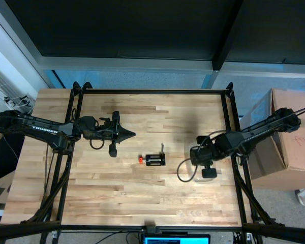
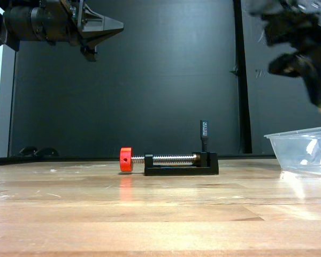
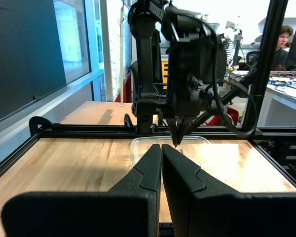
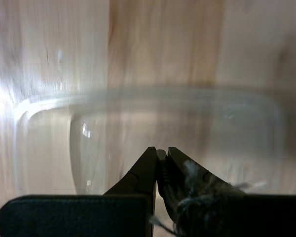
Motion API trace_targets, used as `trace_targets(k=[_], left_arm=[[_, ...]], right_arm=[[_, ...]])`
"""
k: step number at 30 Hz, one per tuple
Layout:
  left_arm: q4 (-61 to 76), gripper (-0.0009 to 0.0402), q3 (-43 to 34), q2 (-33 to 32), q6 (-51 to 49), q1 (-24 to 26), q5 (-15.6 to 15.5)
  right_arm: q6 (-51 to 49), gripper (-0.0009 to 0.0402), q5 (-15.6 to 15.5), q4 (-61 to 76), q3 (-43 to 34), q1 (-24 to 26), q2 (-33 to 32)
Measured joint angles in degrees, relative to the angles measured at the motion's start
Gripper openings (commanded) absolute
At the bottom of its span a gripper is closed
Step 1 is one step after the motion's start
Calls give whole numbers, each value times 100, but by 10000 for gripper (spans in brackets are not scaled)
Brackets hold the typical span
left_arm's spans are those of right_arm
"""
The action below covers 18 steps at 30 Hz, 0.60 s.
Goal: Remove the USB-C connector from the USB-C receptacle and place in the container
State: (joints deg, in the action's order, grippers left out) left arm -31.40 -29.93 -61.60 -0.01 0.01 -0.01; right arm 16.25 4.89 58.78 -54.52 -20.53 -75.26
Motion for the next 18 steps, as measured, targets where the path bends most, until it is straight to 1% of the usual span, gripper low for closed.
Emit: trace_targets(k=[3, 5, 9, 14, 18], left_arm=[[0, 0, 0, 2, 0, 0, -2], [-2, 0, -2, 2, 0, 0, -2], [0, 0, 0, 2, 0, 0, 0], [0, 0, 0, 2, 0, 0, 0], [0, 0, -2, 2, -2, 0, 0]], right_arm=[[146, 4, 4, -258, 404, -74, 7], [275, 23, 0, -426, 643, -101, 7], [424, 96, -181, -562, 863, -140, 7], [476, 193, -166, -529, 870, -155, 120], [474, 246, -149, -505, 870, -153, 293]])
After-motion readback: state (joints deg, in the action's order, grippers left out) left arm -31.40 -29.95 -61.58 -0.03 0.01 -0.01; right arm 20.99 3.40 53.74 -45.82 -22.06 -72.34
